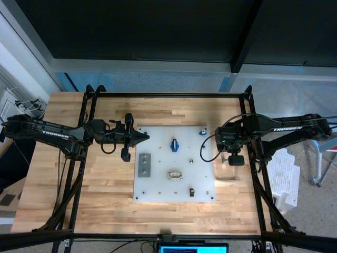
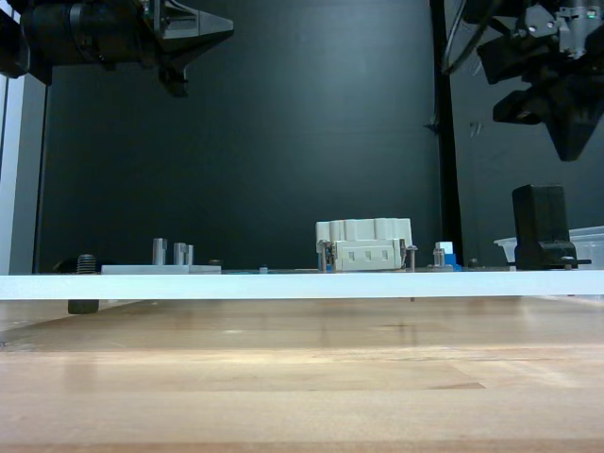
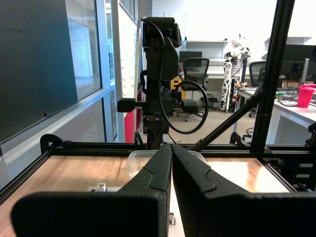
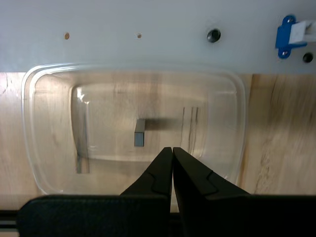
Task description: Pick the 16mm bar and install on taskboard
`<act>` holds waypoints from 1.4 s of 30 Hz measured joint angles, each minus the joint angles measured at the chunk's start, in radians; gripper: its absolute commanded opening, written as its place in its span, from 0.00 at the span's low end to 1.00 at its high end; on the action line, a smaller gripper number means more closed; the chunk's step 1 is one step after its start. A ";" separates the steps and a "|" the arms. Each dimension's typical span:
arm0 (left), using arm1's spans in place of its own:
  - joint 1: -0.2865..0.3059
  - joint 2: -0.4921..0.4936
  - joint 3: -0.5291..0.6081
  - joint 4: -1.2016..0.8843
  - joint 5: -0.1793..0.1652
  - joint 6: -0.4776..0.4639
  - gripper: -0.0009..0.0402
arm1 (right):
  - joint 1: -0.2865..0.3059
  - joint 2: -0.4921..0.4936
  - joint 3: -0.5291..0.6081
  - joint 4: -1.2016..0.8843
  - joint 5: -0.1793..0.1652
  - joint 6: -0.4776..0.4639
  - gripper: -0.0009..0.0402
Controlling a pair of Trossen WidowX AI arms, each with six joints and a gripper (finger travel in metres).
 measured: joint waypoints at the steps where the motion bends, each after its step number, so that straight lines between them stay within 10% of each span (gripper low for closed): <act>1: 0.000 0.000 0.000 0.000 0.000 0.000 0.02 | 0.008 -0.004 -0.006 -0.001 0.000 0.009 0.02; 19: 0.000 0.000 0.000 0.000 0.000 0.000 0.02 | 0.099 -0.093 -0.134 0.035 0.029 0.148 0.04; 42: 0.000 0.000 0.000 0.000 0.000 0.000 0.02 | 0.146 -0.058 -0.240 0.173 0.029 0.182 0.46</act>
